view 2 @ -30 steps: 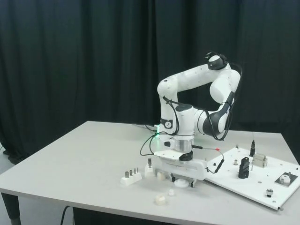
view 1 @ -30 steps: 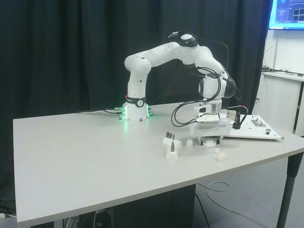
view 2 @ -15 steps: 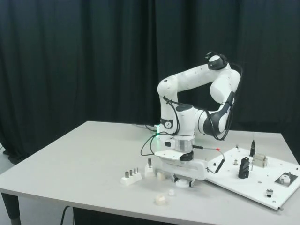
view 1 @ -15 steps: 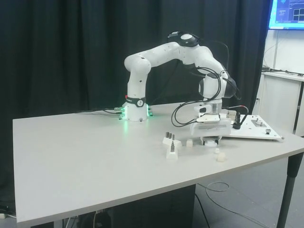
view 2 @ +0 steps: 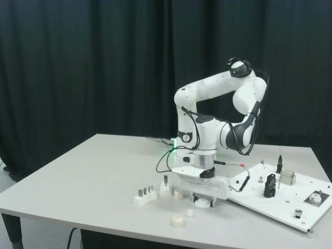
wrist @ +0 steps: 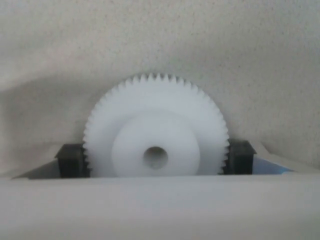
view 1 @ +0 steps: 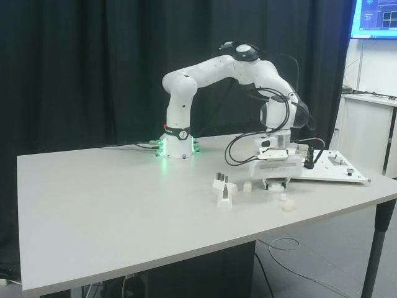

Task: Pick large gear.

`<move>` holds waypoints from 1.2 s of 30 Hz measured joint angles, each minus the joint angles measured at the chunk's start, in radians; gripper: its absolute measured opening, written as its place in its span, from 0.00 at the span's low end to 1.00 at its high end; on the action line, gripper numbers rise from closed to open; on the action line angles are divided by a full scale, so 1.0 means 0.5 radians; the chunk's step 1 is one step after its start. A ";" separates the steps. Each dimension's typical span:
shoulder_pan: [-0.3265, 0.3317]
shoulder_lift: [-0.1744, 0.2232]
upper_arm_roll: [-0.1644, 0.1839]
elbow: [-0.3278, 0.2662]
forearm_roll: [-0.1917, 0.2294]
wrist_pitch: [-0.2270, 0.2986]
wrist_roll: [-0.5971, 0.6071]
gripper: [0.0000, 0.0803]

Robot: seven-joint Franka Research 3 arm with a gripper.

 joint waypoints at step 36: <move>0.031 -0.001 -0.138 0.011 -0.070 -0.077 0.000 0.74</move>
